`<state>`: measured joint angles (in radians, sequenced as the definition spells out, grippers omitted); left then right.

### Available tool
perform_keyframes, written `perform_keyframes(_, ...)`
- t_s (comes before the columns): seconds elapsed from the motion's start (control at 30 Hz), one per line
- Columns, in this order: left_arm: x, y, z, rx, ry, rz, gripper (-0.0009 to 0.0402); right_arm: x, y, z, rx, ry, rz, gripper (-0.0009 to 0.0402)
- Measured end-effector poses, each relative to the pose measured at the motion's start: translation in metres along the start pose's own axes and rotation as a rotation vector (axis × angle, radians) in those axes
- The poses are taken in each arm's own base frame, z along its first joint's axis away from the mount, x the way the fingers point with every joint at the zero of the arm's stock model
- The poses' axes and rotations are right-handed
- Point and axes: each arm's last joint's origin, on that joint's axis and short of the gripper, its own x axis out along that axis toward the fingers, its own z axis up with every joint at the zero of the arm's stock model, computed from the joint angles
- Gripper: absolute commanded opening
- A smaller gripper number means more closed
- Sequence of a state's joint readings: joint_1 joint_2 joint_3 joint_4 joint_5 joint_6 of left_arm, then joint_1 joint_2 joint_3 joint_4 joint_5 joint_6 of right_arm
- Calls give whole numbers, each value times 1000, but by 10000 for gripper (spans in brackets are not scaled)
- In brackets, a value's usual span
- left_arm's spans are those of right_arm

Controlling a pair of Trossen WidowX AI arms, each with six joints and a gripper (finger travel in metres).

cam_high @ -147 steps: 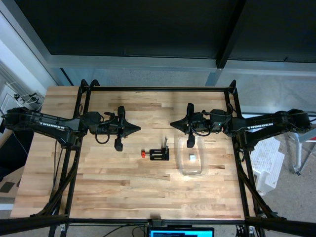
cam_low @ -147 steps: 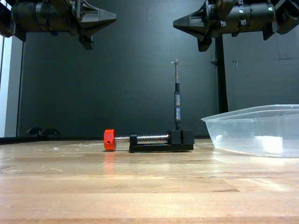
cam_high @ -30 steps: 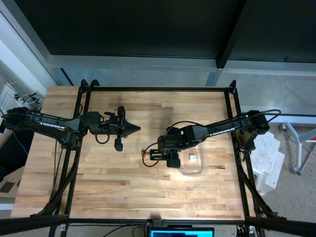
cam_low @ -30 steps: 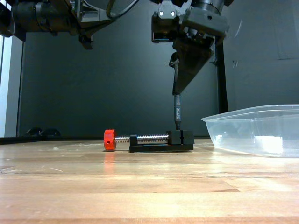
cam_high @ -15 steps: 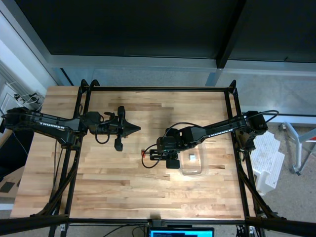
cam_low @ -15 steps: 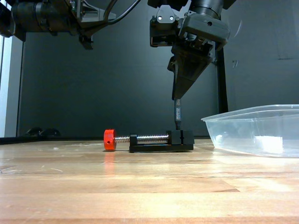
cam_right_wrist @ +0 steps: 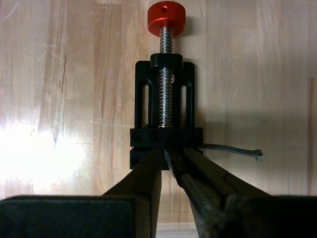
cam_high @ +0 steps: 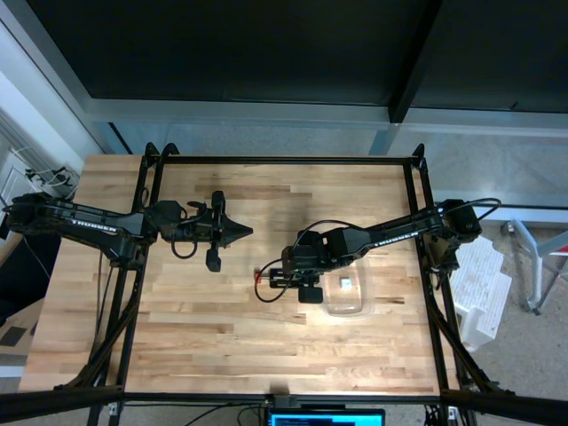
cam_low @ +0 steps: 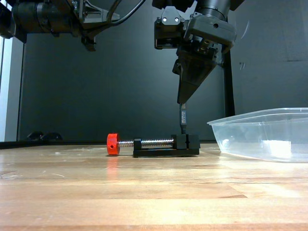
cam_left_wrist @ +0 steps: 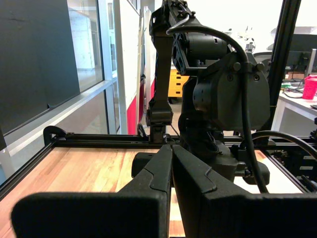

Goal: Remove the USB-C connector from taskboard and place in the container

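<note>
So the right hand [cam_low: 182, 100] is down over the black vise [cam_low: 166, 144], and from its wrist camera the fingers [cam_right_wrist: 143, 178] look pressed in on either side of the USB-C plug [cam_low: 183, 118], pinching it partway up. The plug itself stands upright in the vise at the end away from the red knob [cam_low: 112, 144], its lower part showing below the fingertips. If I were doing this bit, I'd pull straight up along the plug's own line with no sideways lean. The vise is small and just sits loose on the table [cam_high: 222, 337], so any tilt probably drags the whole thing along or makes the plug bind. A firm grip matters too, since a thin stick like that could slip out. The clear dish [cam_low: 250, 132] is just beside the vise on the side away from the knob, so it's a short hop over. Just lift high enough to clear the rim first. There's already a small white piece [cam_high: 344, 283] lying in the dish, but it shouldn't matter. The left hand [cam_high: 247, 232] hangs well off to the side, fingers pressed together, nowhere near the path.
</note>
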<state>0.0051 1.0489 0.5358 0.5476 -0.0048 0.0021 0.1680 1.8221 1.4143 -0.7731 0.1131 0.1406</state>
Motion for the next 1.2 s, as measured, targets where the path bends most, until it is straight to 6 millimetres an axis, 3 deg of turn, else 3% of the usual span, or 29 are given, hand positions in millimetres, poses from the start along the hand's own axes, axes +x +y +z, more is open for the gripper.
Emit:
perform_keyframes(0.23, 0, 0, 0, 0, 0, 0, 0, 0, 0, 0, 0, 0, 0, -3)
perform_keyframes(0.9, 0, 0, 0, 0, 1, 0, 0, -1, -1, 0, -11, -2, 0, 0)
perform_keyframes(1.2, 0, 0, 0, 0, 1, 0, 0, -15, -3, 1, -13, -38, 4, 0)
